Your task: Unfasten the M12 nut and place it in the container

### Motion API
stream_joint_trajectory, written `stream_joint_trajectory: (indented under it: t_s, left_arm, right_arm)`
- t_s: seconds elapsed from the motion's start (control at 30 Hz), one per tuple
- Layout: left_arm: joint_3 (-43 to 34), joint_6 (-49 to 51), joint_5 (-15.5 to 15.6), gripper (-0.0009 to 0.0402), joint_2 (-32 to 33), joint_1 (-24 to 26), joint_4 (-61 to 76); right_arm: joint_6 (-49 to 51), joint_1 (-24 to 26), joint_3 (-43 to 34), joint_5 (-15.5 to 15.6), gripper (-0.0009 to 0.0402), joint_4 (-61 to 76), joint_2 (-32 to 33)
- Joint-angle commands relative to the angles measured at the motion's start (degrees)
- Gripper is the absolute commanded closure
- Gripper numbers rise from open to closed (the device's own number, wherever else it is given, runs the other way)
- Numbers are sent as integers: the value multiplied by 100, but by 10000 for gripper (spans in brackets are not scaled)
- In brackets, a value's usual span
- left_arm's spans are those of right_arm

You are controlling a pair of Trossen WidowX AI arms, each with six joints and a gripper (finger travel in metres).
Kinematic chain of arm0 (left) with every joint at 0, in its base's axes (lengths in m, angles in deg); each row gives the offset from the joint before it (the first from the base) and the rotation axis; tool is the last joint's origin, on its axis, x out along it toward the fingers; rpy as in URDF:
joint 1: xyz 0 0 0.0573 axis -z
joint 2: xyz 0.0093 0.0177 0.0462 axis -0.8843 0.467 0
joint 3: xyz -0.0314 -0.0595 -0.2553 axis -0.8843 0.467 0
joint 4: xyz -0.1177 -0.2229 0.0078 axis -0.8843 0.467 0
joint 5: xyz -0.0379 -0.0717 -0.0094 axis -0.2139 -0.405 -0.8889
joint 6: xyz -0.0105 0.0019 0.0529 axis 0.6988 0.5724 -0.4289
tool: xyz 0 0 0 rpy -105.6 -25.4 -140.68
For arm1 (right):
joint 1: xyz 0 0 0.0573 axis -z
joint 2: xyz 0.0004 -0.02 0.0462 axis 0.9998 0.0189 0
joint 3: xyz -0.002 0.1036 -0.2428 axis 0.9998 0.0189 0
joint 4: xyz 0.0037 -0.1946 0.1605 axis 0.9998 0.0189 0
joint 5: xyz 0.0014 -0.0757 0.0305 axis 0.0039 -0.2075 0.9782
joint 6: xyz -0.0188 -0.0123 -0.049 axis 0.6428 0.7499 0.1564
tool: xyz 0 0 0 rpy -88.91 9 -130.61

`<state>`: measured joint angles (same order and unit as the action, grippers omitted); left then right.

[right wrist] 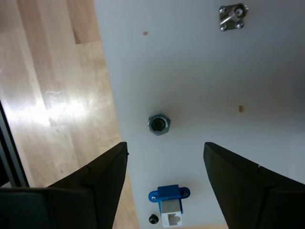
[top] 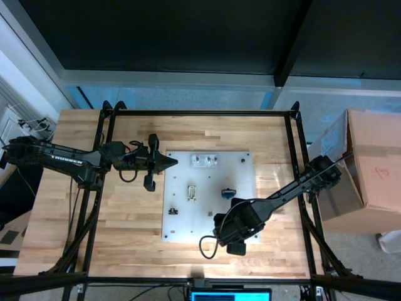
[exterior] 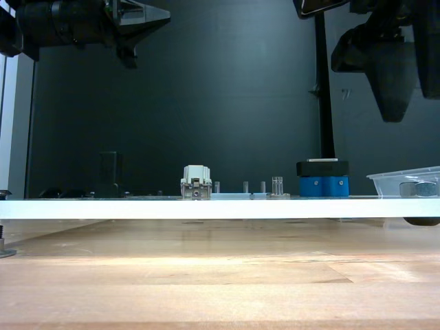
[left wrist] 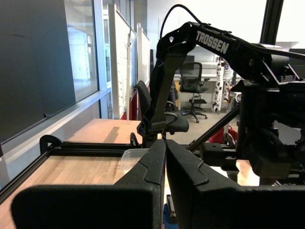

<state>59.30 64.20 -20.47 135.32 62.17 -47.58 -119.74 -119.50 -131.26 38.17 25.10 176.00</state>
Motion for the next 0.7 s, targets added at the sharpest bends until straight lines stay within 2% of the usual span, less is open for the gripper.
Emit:
stream_joint_trajectory:
  t_s: [0.03,0.43,0.5,0.7]
  left_arm:
    - [-2,0,0,393,2,0,0]
    - [-2,0,0,393,0,0,0]
    - [-2,0,0,393,2,-2,0]
    - [-2,0,0,393,2,0,0]
  right_arm:
    - [-2,-4,-7,-20,164,-4,-4]
    - [-26,-20,0,-101,169,-181,658]
    - [-17,-20,33,-201,169,-254,682]
    - [-20,-17,321,-203,169,-564,656]
